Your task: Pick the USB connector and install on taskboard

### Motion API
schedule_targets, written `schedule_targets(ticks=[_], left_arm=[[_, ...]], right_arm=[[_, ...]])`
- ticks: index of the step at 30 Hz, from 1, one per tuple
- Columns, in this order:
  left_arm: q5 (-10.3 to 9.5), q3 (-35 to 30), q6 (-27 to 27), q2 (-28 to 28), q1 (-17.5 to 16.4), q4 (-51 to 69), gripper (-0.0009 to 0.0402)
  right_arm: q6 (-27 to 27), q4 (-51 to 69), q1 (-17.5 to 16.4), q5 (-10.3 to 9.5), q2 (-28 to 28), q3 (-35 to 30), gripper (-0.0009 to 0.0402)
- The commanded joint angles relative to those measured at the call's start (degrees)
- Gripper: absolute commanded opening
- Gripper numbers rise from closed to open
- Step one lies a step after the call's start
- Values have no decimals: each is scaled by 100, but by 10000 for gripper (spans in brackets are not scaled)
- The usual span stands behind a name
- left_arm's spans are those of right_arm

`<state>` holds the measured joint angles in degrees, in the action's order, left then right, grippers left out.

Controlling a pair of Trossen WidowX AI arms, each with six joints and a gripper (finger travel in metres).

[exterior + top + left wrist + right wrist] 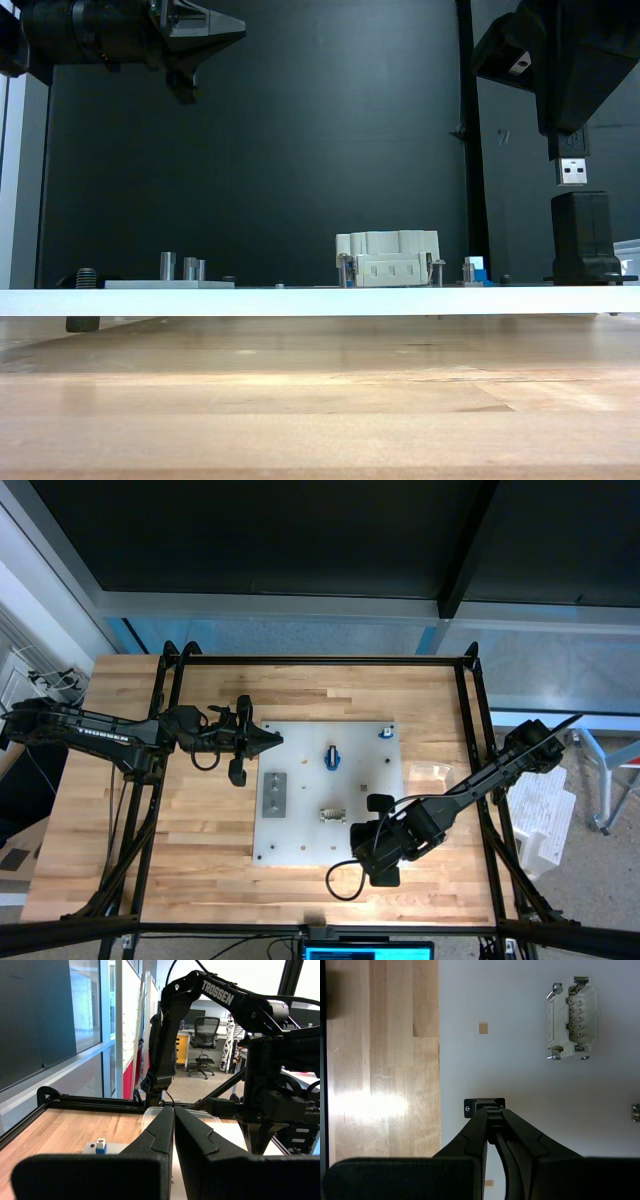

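Two grippers hang over a white board (pixel 300 830) on the table (pixel 190 820): the left gripper (pixel 265 740) at its left edge, the right gripper (pixel 383 855) over its near right part. A clear tray (pixel 430 772) lies just beside the board's right edge; its contents cannot be made out. From table level, the right jaws pinch the connector (pixel 572 170), metal tip down, just above a black socket (pixel 585 240), not touching. Left wrist camera: left jaws pressed together. Right wrist camera: connector directly over the socket, beside the board's edge.
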<state>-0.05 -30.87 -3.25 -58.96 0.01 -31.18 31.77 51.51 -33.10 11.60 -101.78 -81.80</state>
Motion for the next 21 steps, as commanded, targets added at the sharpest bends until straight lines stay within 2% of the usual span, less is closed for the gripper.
schedule_targets(ticks=[1, 21], left_arm=[[0, 0, 2, 0, 0, 0, 0], [0, 0, 2, 0, 0, 0, 0]], right_arm=[[-11, 0, -15, 35, -2, 7, 0], [-11, -94, -33, 9, -2, 127, 0]])
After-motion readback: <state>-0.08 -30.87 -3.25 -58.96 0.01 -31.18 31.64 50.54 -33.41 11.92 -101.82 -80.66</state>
